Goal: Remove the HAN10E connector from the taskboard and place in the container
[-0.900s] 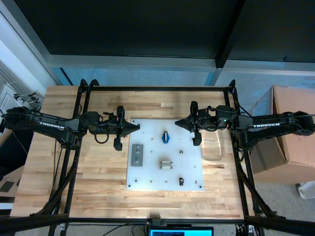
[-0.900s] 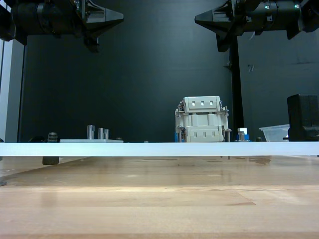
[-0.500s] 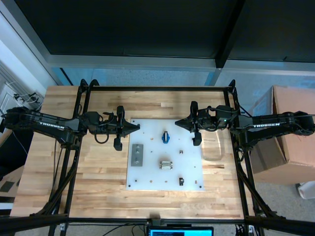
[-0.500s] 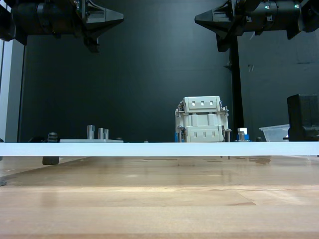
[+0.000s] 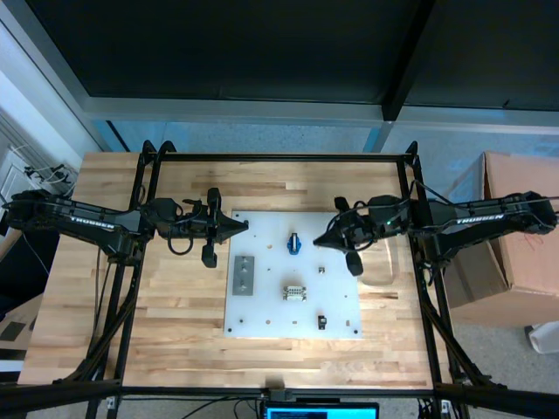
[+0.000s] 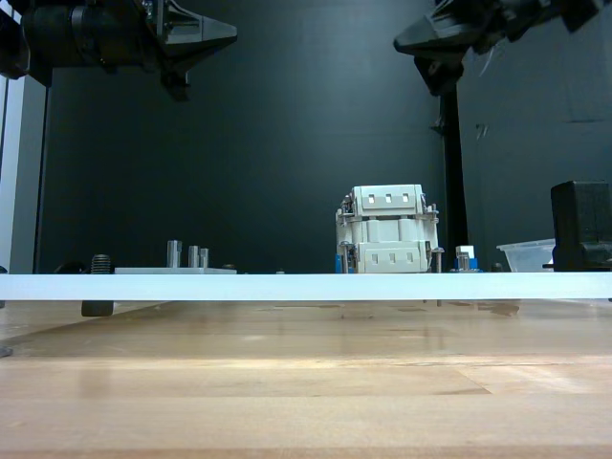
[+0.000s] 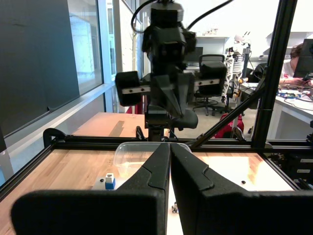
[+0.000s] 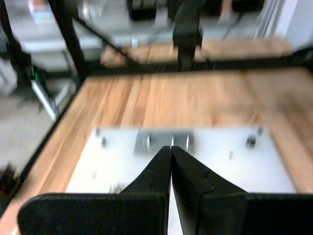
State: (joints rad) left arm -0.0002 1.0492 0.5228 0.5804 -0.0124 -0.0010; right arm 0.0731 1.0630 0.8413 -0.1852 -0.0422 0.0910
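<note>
Beige HAN10E connector (image 5: 296, 292) sits seated on white board (image 5: 262, 307); my left hand (image 5: 243, 225) and right hand (image 5: 320, 241) hover above, closed, empty.

Left gripper (image 5: 244, 225), right gripper (image 5: 318, 243); closed, aloft

Your left arm (image 5: 87, 221) and right arm (image 5: 489, 218) are matte black, each lettered TROSSEN in white. Your left gripper (image 5: 243, 224) and right gripper (image 5: 320, 242) taper to wedge-shaped black fingers (image 7: 151, 171), with a thin cable (image 5: 179, 247) looping just behind each.
</note>
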